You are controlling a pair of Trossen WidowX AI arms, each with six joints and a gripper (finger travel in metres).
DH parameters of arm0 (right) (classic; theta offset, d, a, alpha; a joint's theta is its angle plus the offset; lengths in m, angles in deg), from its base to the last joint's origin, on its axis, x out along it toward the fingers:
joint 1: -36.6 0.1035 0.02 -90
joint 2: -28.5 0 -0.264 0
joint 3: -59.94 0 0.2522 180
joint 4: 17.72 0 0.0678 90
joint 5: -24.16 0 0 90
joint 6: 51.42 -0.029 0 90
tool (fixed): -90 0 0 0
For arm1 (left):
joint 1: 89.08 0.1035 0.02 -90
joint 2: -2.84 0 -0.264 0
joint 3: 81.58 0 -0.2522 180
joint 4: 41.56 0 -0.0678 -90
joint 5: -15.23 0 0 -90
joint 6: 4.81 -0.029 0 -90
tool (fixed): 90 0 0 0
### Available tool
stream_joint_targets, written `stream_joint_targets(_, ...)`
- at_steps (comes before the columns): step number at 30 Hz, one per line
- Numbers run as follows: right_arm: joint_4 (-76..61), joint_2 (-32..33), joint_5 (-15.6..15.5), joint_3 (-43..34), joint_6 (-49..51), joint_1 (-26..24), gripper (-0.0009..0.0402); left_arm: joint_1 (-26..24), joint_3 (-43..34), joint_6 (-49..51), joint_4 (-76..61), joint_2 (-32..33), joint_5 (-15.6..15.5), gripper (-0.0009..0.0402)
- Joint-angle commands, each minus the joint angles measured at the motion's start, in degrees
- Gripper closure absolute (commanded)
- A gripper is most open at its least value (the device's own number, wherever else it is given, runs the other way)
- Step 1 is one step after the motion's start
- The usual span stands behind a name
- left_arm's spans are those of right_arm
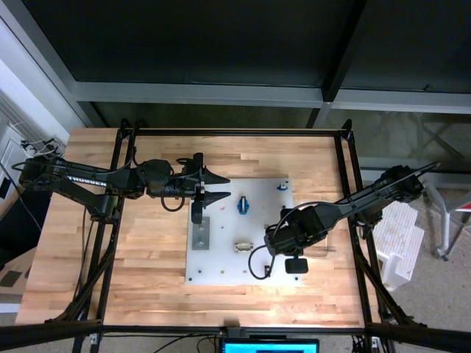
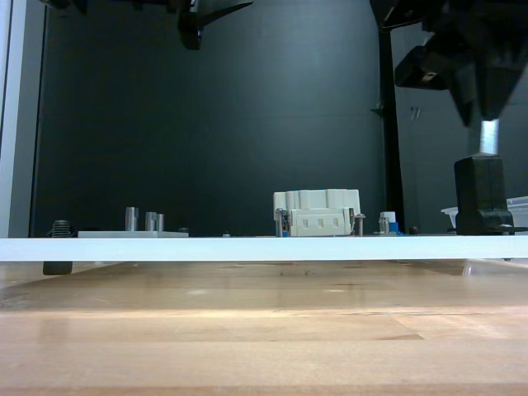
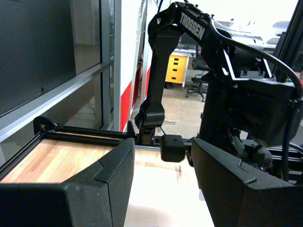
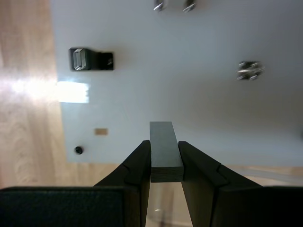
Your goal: Pick the 16mm bar and install on taskboard
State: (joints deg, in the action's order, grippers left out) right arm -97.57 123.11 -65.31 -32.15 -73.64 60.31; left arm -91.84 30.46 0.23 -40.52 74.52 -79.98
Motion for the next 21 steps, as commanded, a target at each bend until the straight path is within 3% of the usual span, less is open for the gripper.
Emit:
stream_joint_targets(1, -0.9, 0.44, -0.66, 0.02, -0.79, 0.44, 0.0391, 0.02, -0.04, 0.0, 0.02, 0.04, 0.02, 0.0229)
stream_joint_targets(21, -2.03, 5.7, -3.17, -0.57, -7.02, 5.18, 0.0391, 0.02, -0.04, 0.0, 0.02, 0.04, 0.02, 0.0231)
